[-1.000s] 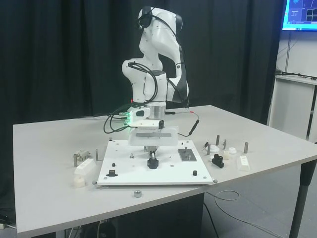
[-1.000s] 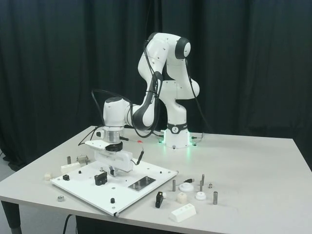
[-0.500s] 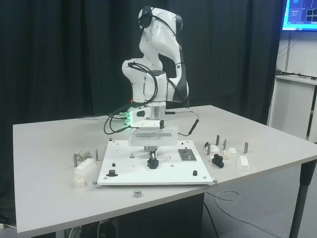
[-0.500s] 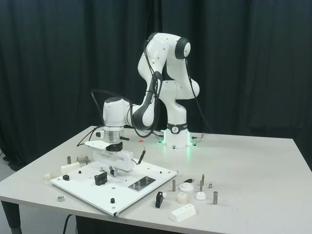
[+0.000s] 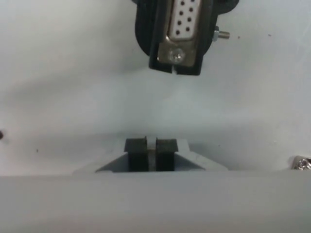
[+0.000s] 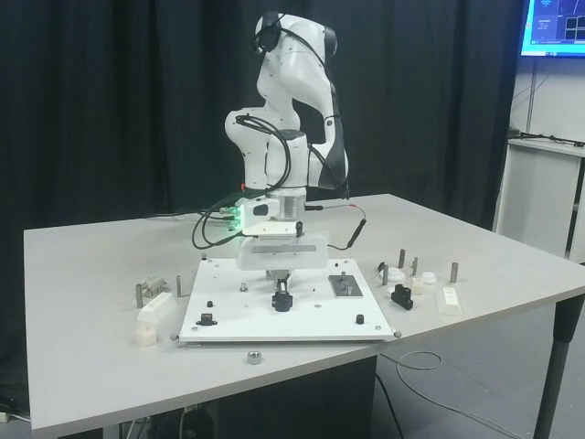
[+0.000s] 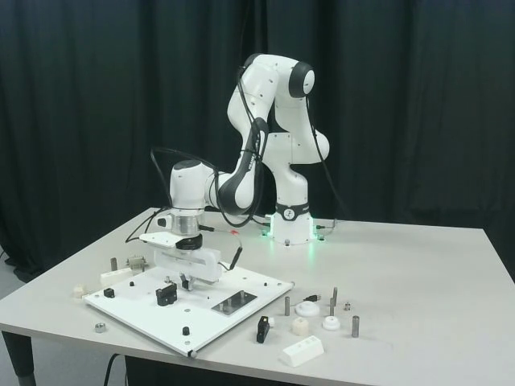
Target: Remove square peg 1.
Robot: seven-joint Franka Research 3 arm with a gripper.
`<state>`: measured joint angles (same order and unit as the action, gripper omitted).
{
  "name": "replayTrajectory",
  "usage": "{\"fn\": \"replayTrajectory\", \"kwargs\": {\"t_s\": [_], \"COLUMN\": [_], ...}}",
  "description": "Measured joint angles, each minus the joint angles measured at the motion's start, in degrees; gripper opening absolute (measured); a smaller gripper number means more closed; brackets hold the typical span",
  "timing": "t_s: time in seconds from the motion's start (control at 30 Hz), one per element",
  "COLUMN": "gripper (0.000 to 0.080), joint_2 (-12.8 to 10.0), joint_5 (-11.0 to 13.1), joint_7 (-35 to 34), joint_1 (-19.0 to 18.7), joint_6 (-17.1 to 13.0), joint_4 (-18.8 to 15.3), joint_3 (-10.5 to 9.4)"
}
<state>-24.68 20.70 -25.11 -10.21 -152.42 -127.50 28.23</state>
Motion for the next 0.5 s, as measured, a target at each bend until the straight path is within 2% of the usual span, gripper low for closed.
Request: {"fn": "replayTrajectory", "kwargs": {"t_s": [0.5], "gripper": [0.0032], "joint_2": [0.0], "joint_5": [0.0], "joint_7": [2.2], "joint_1": [0.0], "joint_6": [0.1], "joint_4": [0.0], "joint_3": [0.0]}}
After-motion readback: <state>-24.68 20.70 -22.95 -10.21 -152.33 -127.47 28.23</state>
